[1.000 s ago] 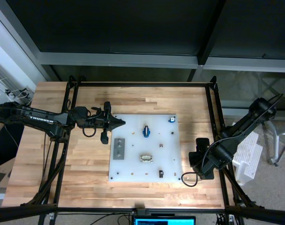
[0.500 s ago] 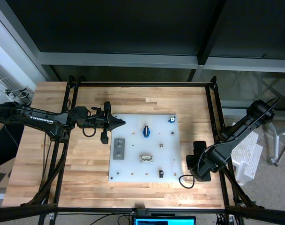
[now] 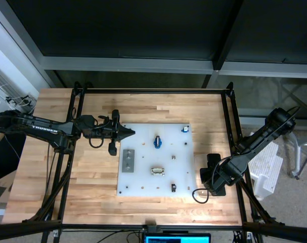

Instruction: Pick the 16mm bar and install on taskboard

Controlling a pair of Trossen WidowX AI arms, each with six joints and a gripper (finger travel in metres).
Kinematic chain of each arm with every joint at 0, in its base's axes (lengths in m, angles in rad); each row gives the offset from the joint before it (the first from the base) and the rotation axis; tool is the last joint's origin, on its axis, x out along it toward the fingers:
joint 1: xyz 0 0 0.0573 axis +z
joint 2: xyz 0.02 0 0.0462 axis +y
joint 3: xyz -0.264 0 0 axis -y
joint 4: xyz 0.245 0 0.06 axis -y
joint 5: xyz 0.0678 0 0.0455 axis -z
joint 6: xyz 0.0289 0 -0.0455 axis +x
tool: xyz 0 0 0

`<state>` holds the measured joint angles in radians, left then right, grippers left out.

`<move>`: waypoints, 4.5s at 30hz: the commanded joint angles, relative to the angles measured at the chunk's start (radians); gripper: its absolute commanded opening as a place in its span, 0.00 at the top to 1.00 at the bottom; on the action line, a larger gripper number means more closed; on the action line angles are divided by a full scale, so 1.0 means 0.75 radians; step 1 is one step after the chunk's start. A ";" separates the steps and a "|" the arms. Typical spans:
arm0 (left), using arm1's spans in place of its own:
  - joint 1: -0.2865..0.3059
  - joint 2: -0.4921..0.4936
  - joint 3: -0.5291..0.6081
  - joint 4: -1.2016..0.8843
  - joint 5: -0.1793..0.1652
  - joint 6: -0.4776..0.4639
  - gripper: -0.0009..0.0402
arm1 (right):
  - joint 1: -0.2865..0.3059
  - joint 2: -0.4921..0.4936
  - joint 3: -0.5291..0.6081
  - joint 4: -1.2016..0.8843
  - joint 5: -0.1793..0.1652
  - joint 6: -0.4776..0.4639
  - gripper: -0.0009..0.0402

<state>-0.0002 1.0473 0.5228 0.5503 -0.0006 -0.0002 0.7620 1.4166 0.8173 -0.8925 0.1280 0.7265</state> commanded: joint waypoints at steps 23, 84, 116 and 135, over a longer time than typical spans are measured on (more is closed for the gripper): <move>0.000 0.000 0.000 0.000 0.000 0.000 0.98 | 0.000 0.000 -0.032 0.054 0.005 -0.004 0.67; 0.000 0.000 0.000 0.000 0.000 0.000 0.98 | -0.066 0.403 0.742 -0.339 0.014 -0.003 0.95; 0.000 0.000 0.000 0.000 0.000 0.000 0.98 | -0.103 0.500 0.730 -0.219 0.013 -0.003 0.95; 0.000 -0.001 0.000 0.001 0.000 0.000 0.98 | -0.117 0.543 0.721 -0.188 0.011 -0.038 0.95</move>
<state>-0.0002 1.0470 0.5224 0.5503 -0.0006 -0.0002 0.6739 1.8236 1.3575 -1.0332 0.1375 0.7006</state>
